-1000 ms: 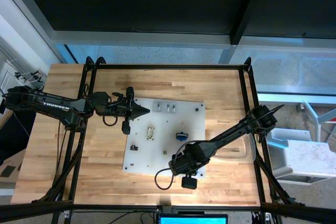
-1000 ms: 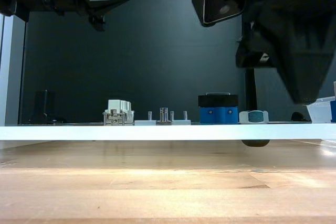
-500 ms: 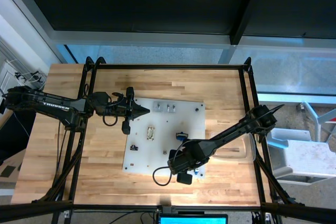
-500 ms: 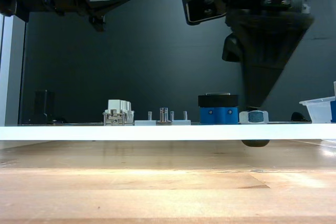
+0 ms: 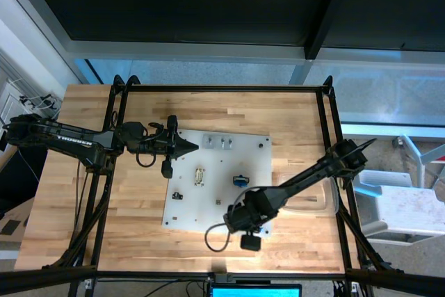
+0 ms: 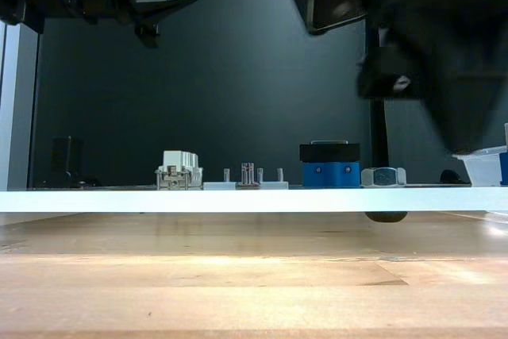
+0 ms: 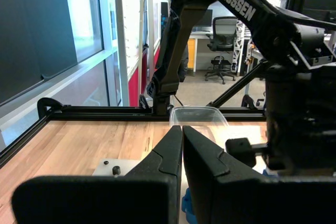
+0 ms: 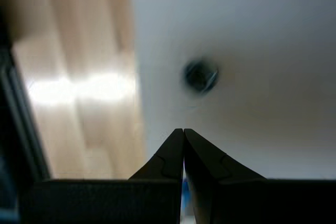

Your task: Pick the M12 fastener and fasten on the M12 threads

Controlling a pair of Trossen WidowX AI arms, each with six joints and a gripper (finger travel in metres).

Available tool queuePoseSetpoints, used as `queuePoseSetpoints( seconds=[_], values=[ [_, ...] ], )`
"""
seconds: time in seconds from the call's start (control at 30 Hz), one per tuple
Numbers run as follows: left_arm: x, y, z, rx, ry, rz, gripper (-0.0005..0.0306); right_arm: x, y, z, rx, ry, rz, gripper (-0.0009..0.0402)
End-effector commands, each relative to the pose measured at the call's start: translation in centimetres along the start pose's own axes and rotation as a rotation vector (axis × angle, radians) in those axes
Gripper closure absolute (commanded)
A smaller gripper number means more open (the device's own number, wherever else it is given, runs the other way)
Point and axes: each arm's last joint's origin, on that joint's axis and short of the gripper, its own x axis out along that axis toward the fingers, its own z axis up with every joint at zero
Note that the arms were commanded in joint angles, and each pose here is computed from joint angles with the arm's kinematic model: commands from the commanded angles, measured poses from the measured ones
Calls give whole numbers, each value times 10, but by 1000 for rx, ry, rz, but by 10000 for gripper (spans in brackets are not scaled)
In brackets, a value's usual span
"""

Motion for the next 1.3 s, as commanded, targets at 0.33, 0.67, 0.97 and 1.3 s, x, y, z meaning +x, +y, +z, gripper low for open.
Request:
queuePoseSetpoints(
  seconds=[0.33, 0.67, 0.97, 1.3],
  values=[
    [0, 0, 0, 0, 0, 0, 300, -2, -4, 4, 20, -100, -120, 393],
    [0, 0, 0, 0, -1, 0, 300, -5, -2, 3, 17, -87, -86, 393],
    [0, 0, 0, 0, -1, 0, 300, -26, 1, -1, 11, -115, -31, 393],
    [0, 0, 0, 0, 0, 0, 300, -53, 1, -5, 3, -175, 4, 393]
  ],
)
